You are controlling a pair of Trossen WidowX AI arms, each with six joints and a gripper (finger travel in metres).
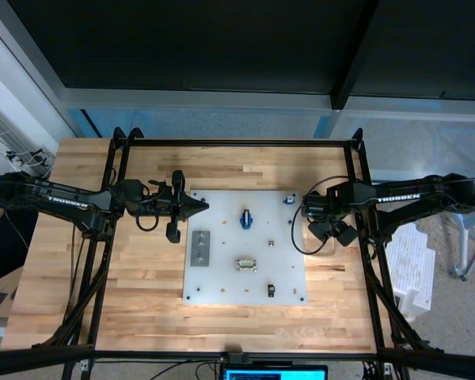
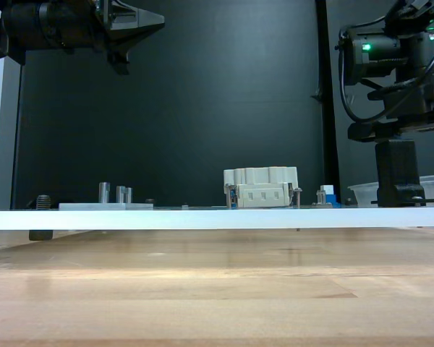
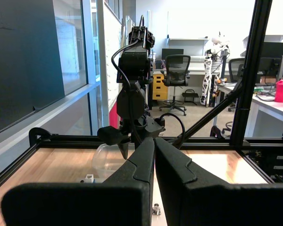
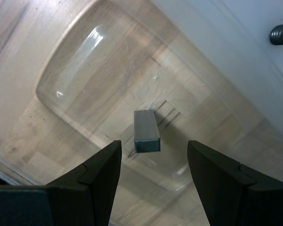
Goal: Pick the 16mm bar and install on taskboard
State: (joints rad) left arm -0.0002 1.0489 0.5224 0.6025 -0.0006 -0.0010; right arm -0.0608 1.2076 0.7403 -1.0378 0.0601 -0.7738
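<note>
The 16mm bar (image 4: 146, 132) lies flat in the clear tray (image 4: 80, 70), below the right gripper (image 4: 153, 143), whose fingers are spread wide and do not touch it. In the high view the tray sits centre-right, just beside the taskboard (image 1: 222, 285). The left gripper (image 1: 199, 204), clenched on nothing, hovers over the board's upper-left corner.

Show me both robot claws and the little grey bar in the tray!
Left gripper (image 3: 154, 141): left wrist view, where its shut fingertips meet, above the taskboard's (image 1: 222, 285) left edge.
Right gripper (image 4: 153, 157): right wrist view, gap between its open fingers, above the clear tray (image 4: 70, 70).
Grey bar (image 4: 145, 125): right wrist view, its long face.
</note>
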